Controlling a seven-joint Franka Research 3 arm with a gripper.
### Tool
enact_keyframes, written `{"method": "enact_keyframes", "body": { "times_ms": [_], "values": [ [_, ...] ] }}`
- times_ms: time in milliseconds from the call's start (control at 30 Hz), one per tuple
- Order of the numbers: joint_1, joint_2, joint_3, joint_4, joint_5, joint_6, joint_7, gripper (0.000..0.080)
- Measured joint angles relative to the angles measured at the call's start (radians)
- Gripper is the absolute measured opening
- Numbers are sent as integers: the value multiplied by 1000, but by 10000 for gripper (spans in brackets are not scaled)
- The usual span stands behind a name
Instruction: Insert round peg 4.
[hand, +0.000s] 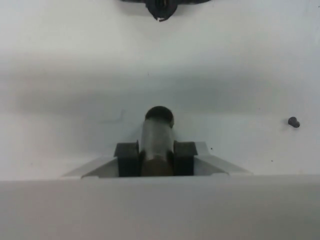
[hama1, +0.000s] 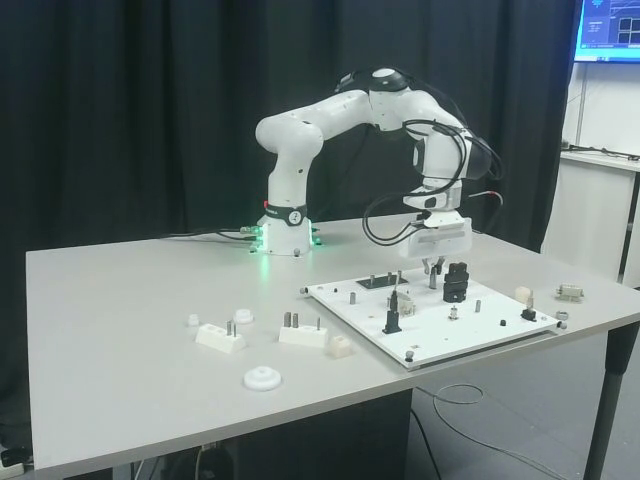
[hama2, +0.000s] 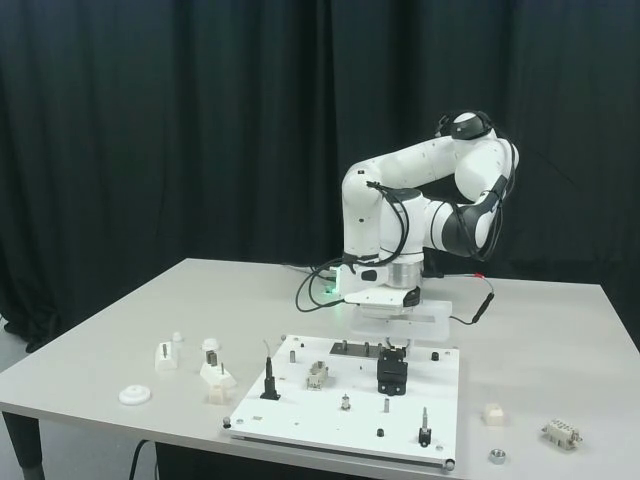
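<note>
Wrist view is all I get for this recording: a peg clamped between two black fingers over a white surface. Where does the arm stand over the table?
Observer: The gripper hangs over the rear part of the white board, beside a black block.
Operator: Is the peg already seated?
Observer: The round peg sits between the fingers, above the board; the room views cannot settle whether its tip touches.
Operator: Anything else on the table?
Observer: White parts lie off the board, including a disc near the table's front edge.
</note>
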Motion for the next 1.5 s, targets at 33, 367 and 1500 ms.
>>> {"method": "enact_keyframes", "body": {
  "times_ms": [33,367,1500],
  "values": [
    [-1,0,0,1,0,0,0,144],
    [-10,0,3,8,0,5,0,144],
    [-20,-1,4,21,-2,-6,-1,144]
  ]
}}
